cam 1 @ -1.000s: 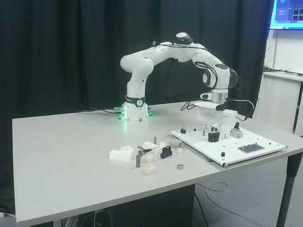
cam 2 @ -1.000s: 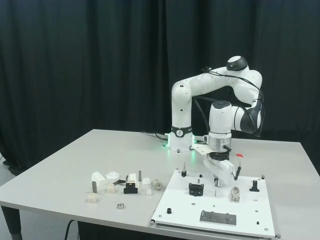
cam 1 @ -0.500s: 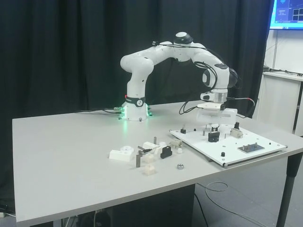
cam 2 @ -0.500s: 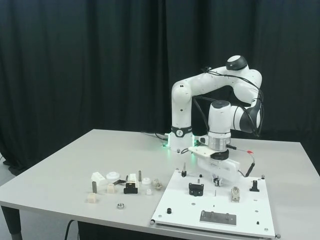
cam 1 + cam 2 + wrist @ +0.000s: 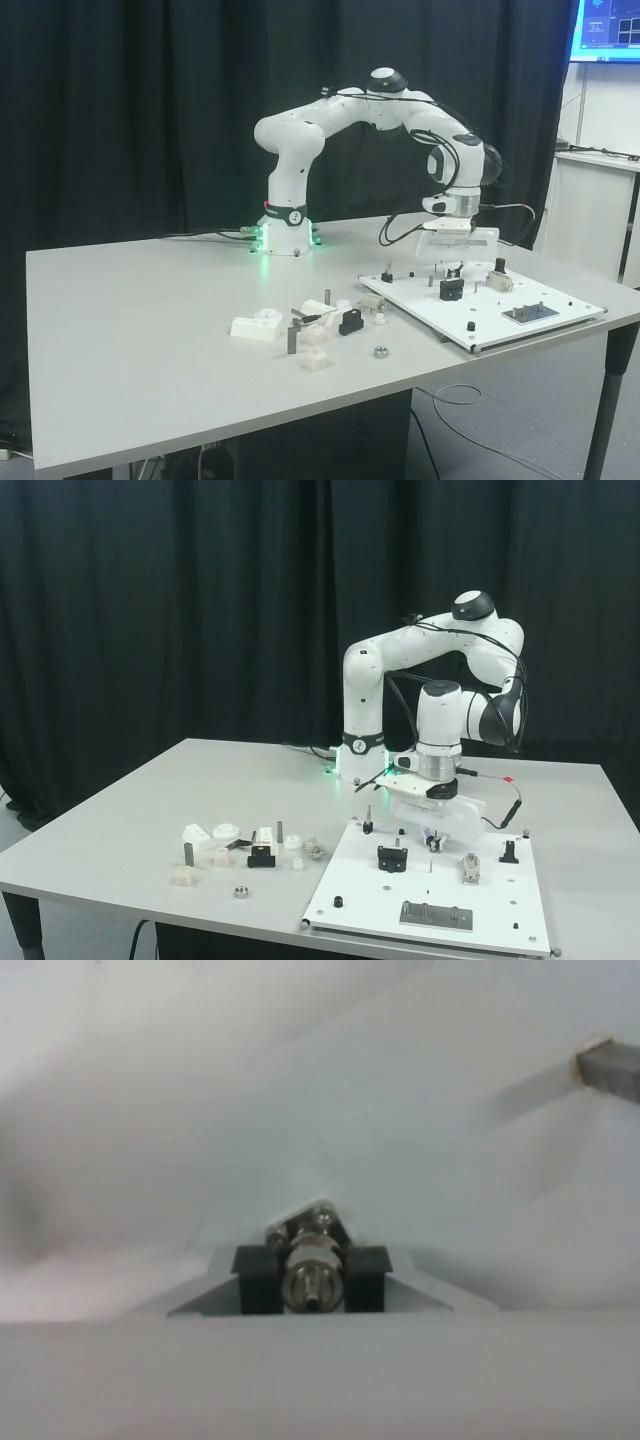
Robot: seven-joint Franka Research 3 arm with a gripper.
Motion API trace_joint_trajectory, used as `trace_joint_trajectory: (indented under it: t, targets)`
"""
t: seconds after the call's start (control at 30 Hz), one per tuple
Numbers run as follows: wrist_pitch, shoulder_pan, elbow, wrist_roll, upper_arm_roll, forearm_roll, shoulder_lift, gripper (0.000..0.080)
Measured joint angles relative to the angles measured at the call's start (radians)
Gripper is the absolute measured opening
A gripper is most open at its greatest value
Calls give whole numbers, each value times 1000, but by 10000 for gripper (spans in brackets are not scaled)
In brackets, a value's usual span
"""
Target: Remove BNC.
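**Gripper pinching the BNC above the board**

I see the white arm arched from its base, wrist pointing straight down over the white square board's far edge. My gripper pinches the small metal BNC connector between black pads, just above the board.

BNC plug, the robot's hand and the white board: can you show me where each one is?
BNC plug (image 5: 312, 1278): wrist view, on its metal barrel.
hand (image 5: 436, 837): second room view, between its fingertips.
white board (image 5: 360, 895): second room view, on a bare patch.
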Motion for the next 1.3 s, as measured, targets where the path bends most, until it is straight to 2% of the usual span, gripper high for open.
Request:
trace_joint_trajectory:
  t: [1.3]
  targets:
    - [7, 12, -9, -451, -6, -3, 0, 125]
